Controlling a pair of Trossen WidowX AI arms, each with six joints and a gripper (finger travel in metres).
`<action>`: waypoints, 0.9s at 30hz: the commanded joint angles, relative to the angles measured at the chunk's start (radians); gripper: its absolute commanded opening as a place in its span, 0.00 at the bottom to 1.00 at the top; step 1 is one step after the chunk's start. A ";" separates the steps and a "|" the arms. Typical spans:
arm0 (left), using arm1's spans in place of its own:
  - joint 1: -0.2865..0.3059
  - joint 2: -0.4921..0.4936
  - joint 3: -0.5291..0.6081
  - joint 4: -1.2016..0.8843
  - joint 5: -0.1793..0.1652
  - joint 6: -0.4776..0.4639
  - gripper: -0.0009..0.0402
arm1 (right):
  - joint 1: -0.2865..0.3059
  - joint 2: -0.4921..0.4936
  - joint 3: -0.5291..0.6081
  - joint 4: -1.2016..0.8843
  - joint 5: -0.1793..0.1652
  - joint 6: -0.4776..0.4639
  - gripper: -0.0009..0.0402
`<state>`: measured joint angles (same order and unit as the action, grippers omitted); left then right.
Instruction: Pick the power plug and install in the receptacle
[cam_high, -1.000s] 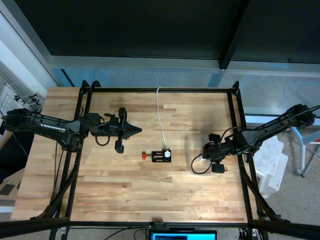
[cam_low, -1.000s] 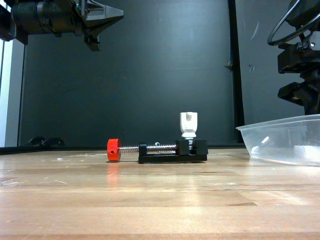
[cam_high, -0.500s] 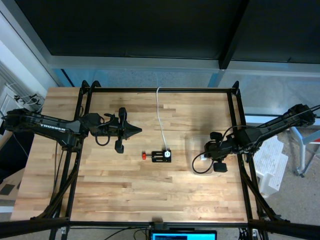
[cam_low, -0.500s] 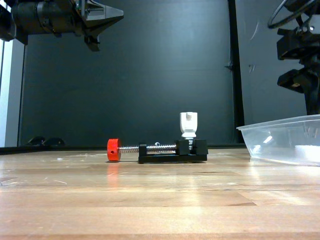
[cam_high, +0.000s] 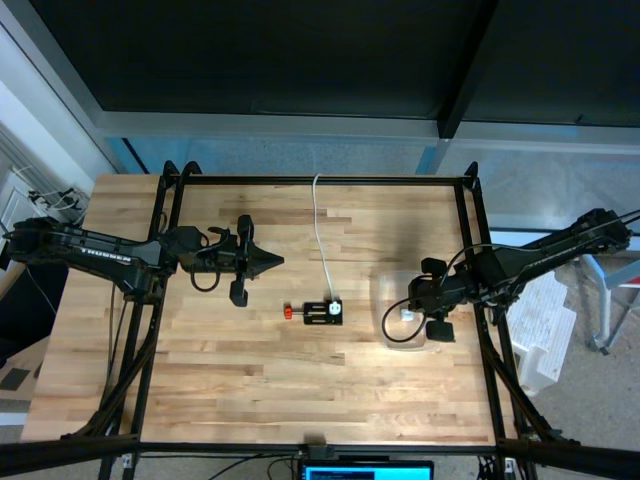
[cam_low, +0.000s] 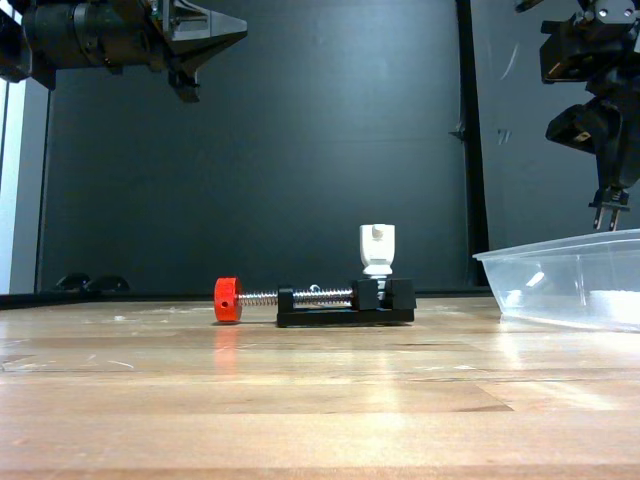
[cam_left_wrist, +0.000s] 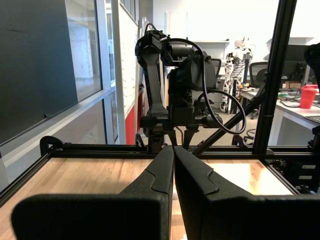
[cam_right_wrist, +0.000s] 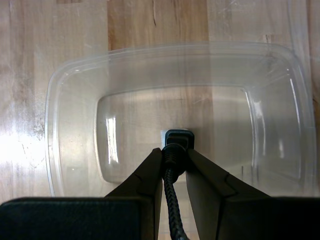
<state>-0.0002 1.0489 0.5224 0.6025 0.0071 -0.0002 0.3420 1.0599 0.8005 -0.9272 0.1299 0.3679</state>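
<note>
right gripper (cam_right_wrist: 172, 150): jaws clamped on the plug (cam_right_wrist: 176, 140); its dark head pokes out just past the fingertips and a thin stem runs back between them
plug: hangs prongs-down from the jaws in the low view, above the rim of the tray (cam_low: 560, 262) and not touching it
tray: clear plastic, directly below the right jaws; a small white piece (cam_right_wrist: 163, 135) lies in it under the plug
receptacle (cam_low: 376, 262): white socket standing on a black block with a red knob (cam_low: 227, 299) at one end, sitting on the table (cam_high: 260, 380); well apart from the right jaws, off toward the left arm's side; nothing plugged in
left gripper (cam_left_wrist: 173, 150): jaws together, holding nothing, high over the table and well apart from the receptacle; looks parked
done: the pick, as far as I can judge, since the plug is gripped and clear of the tray
left: carry the plug across to the receptacle, line the prongs up over the socket, push in, let go
note: can't tell from these views how square the prongs sit to the jaws, so check that before the push
</note>
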 joint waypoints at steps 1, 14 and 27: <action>0.000 0.000 0.000 0.000 0.000 0.000 0.02 | -0.009 0.027 0.030 -0.008 -0.002 0.000 0.02; 0.000 0.000 0.000 0.000 0.000 0.000 0.02 | -0.131 0.341 0.327 -0.108 -0.055 -0.055 0.02; 0.000 0.000 0.000 0.000 0.000 0.000 0.02 | -0.172 0.593 0.597 -0.122 -0.078 -0.097 0.02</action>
<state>-0.0002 1.0489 0.5228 0.6025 0.0071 -0.0002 0.1719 1.6341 1.3750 -1.0439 0.0486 0.2703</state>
